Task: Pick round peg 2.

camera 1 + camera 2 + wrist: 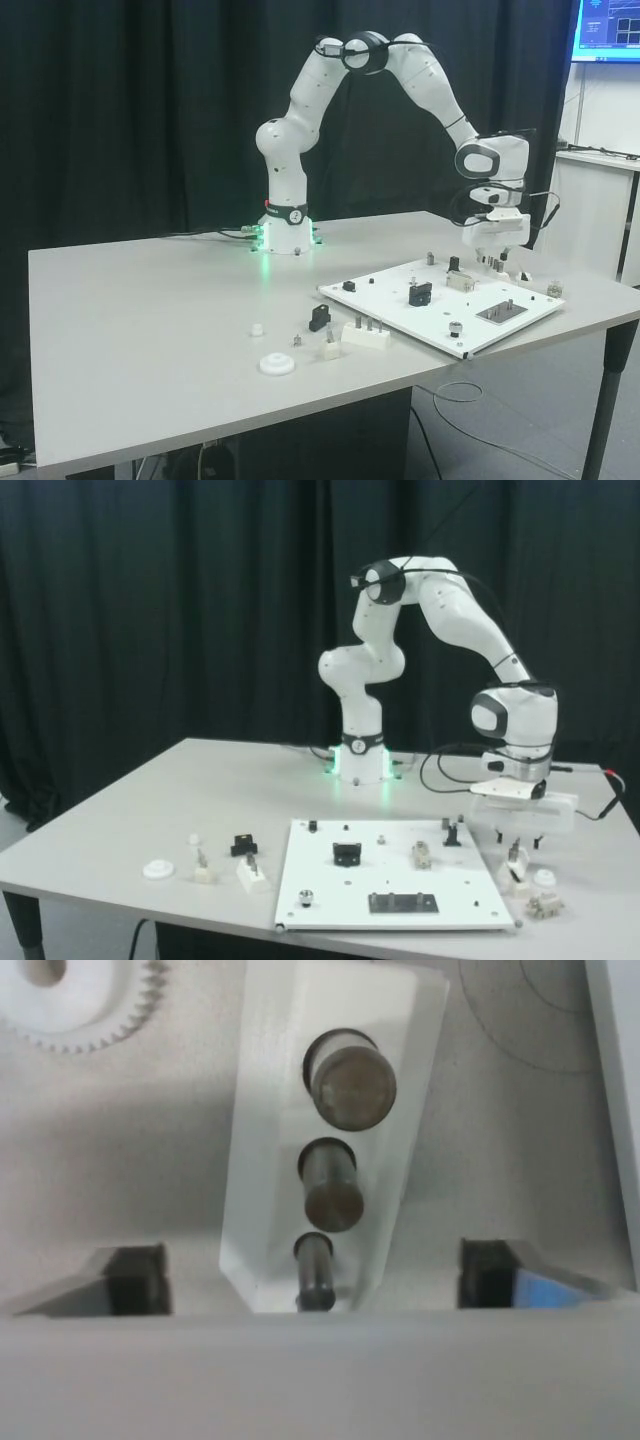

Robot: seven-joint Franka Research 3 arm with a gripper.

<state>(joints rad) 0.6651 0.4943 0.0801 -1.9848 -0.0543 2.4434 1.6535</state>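
Fingers [140,1280] spread | round peg 2 [330,1185] upright between, beyond tips

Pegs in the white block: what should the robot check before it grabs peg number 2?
1. Claw open: ok.
2. All three pegs standing in the white block: ok.
3. Which peg is number 2: cannot tell, no labels show.
4. Claw lined up over the middle peg: cannot tell.
5. White gear apart from the block: ok.
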